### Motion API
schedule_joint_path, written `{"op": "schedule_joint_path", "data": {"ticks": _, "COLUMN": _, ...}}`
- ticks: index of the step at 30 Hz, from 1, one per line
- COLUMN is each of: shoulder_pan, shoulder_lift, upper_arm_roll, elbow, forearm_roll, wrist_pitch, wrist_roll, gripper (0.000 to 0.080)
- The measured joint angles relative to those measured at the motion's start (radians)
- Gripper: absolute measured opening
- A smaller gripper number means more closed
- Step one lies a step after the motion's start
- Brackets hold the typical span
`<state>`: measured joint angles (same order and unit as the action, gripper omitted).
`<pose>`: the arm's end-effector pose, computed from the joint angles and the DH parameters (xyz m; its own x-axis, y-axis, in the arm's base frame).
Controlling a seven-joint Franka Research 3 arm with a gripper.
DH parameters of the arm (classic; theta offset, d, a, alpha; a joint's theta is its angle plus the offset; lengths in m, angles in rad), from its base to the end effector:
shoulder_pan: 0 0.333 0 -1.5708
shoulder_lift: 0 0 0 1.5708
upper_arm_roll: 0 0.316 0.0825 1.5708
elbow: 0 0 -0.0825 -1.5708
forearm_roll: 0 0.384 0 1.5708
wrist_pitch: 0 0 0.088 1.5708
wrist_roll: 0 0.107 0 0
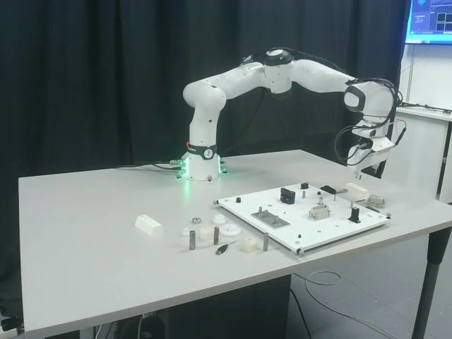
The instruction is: Remove BNC.
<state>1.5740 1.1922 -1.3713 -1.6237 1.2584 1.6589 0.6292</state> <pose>0.5345 0.3956 0.2698 0.8115 -0.5695 -0.1308 -0.5724 -0.8198 0.0185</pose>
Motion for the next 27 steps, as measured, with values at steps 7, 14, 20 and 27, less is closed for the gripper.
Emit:
{"op": "schedule_joint_path", "data": {"ticks": 7, "shoulder_pan": -0.002, "shoulder_lift": 0.000, "upper_arm_roll": 0.000, "elbow": 0.000, "forearm_roll": -0.011, "wrist_pitch": 0.009, "wrist_roll": -0.014, "gripper": 0.0800}}
{"op": "schedule_joint_path", "data": {"ticks": 14, "shoulder_pan": -0.010, "shoulder_lift": 0.004, "upper_arm_roll": 0.000, "elbow": -0.009, "forearm_roll": -0.022, "wrist_pitch": 0.034, "wrist_roll": -0.004, "gripper": 0.0800}}
{"op": "schedule_joint_path", "data": {"ticks": 20, "shoulder_pan": -0.014, "shoulder_lift": 0.006, "upper_arm_roll": 0.000, "elbow": -0.046, "forearm_roll": -0.022, "wrist_pitch": 0.063, "wrist_roll": 0.073, "gripper": 0.0800}}
{"op": "schedule_joint_path", "data": {"ticks": 27, "shoulder_pan": -0.026, "shoulder_lift": 0.006, "upper_arm_roll": -0.001, "elbow": -0.098, "forearm_roll": -0.023, "wrist_pitch": 0.092, "wrist_roll": 0.161, "gripper": 0.0800}}
